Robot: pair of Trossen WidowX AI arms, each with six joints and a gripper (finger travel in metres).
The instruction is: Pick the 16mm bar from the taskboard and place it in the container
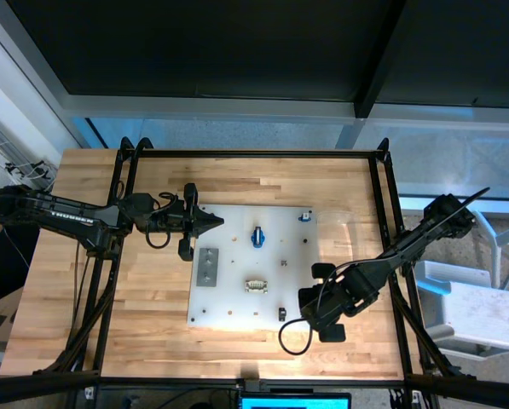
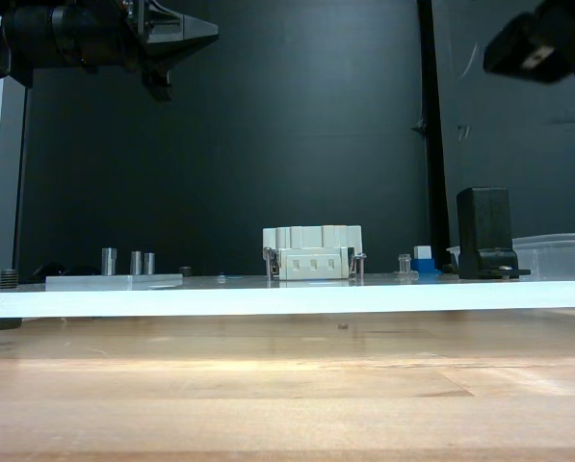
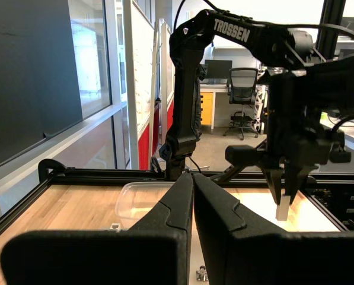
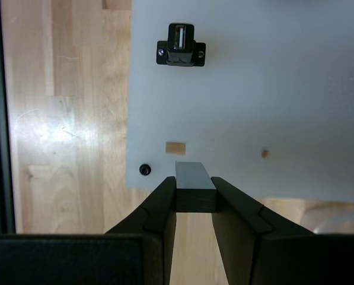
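Wooden tabletop (image 1: 152,290) bore the taskboard (image 1: 237,285); at its near-right corner my right gripper (image 4: 194,200) clamped the 16mm bar (image 4: 194,177), and my left gripper (image 1: 213,221) hung closed above its far-left edge.

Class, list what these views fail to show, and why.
High view: the bar, hidden under the right gripper above the taskboard's near-right edge.
Low view: the bar, beyond the top edge.
Left wrist view: most of the taskboard, behind the shut left gripper over its far-left corner.
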